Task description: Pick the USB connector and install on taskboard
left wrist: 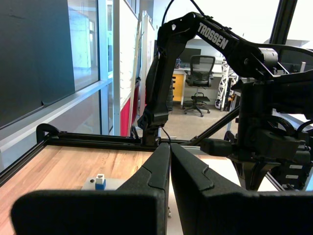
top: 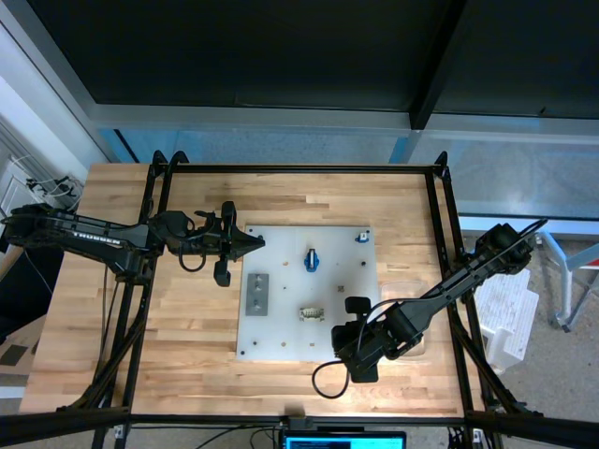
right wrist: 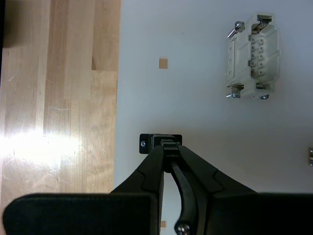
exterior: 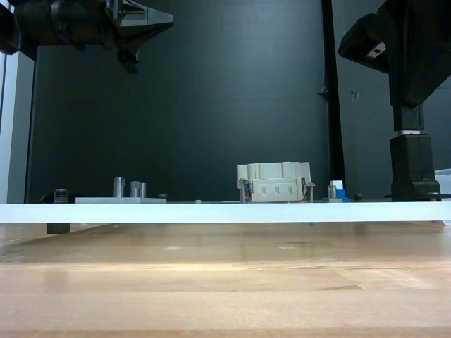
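Right gripper point(right wrist: 167, 148) clamps the USB connector point(right wrist: 160, 141), which sits low on the taskboard point(top: 281, 323) at its near-right part, apart from the socket point(right wrist: 254, 56). Left gripper point(top: 251, 242) is closed, raised over the taskboard's left edge.

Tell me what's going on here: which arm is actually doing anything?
The right arm is doing the work. The right gripper is shut on the small black USB connector, holding it down against the white taskboard by its near right corner, not far from the multi-pin socket. Whether the connector is fully seated cannot be told. The left gripper is shut, holds nothing and hangs high above the board's far left corner.
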Robot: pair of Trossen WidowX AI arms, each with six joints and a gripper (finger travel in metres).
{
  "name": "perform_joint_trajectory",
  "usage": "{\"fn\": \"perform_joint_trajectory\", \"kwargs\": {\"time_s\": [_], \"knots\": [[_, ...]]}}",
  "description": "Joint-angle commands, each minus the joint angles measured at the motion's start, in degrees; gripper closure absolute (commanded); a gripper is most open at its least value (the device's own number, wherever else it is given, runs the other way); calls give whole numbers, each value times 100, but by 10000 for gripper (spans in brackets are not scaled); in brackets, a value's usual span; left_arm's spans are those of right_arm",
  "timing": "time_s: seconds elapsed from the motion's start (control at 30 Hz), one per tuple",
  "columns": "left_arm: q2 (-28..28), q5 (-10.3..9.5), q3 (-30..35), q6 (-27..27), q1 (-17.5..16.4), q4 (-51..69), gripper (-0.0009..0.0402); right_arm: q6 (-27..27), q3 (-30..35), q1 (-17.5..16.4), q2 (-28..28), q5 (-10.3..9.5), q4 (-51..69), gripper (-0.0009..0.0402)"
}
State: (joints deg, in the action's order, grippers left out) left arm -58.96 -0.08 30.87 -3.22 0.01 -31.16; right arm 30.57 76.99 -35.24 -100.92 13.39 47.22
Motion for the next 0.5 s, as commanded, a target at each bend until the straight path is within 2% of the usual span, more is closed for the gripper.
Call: {"fn": "perform_joint_trajectory", "kwargs": {"time_s": [0.03, 0.5], "knots": [[-2, 2, 0, 0, 0, -2, 393, 2, 4, -2, 11, 4, 7, 356], [0, 2, 0, 0, 0, -2, 393, 17, 9, -15, 92, 7, 26, 264]]}}
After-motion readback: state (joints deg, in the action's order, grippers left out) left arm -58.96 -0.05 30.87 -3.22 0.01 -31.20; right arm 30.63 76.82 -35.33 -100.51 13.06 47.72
